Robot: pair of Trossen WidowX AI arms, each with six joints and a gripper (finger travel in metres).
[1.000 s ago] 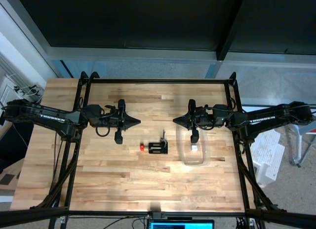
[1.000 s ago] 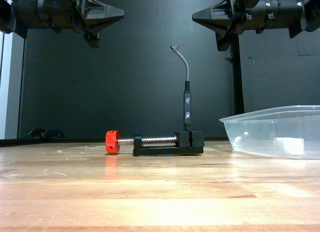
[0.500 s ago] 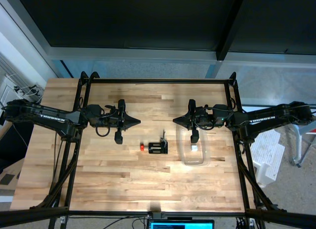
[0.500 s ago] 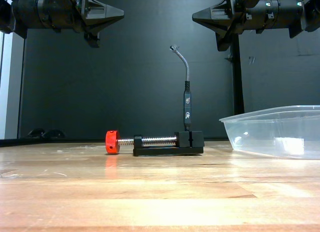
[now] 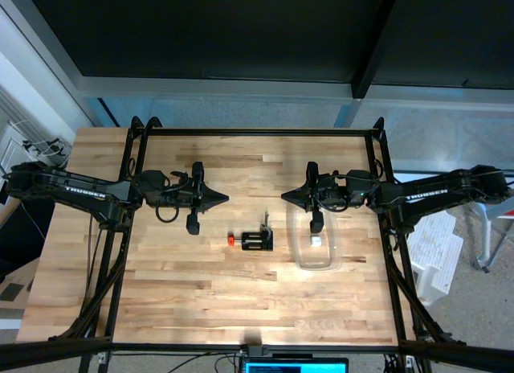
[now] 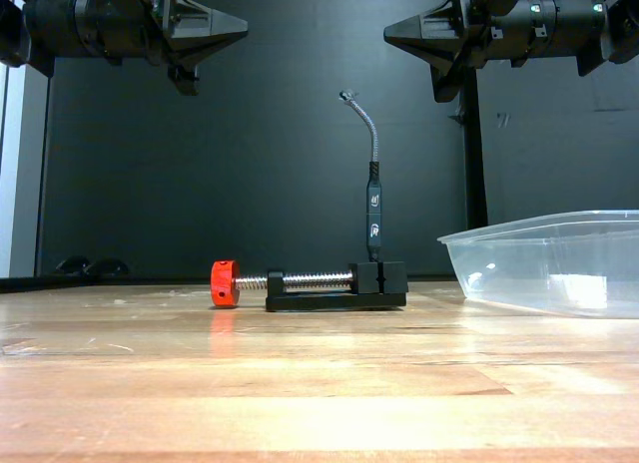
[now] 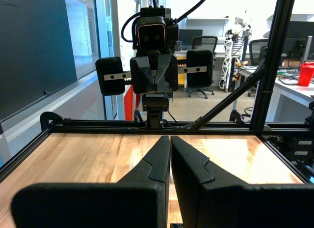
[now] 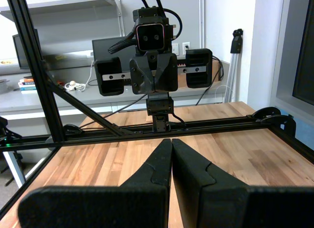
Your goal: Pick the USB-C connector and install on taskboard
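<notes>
1. Two grippers, both mine. My left gripper (image 5: pixel 224 198) and my right gripper (image 5: pixel 285 196) hang high above the table (image 5: pixel 201 284), tips pointing at each other with a gap between them.
2. Both are clenched on nothing. In the left wrist view my two fingers (image 7: pixel 159 159) press together along their length, and the right wrist view shows the same for that pair of fingers (image 8: pixel 159 161).
3. One taskboard (image 5: pixel 255 241) lies flat on the table, well below my fingertips. It sits about midway between the two grippers and a little toward the near edge from the line joining them. Neither gripper touches it.
4. One red-orange knob (image 6: pixel 224 283) caps the board's end on my left gripper's side.
5. One USB-C connector (image 6: pixel 372 209) stands upright out of the board's other end, the one toward my right gripper. Its braided cable rises and bends over at the top, stopping short of my fingertips' height and apart from both.
6. One clear plastic tray (image 6: pixel 499 263) rests on the table below my right gripper, beside the taskboard and not touching it.
7. One small white piece (image 5: pixel 316 240) lies inside that tray. It is too small to tell what it is.
</notes>
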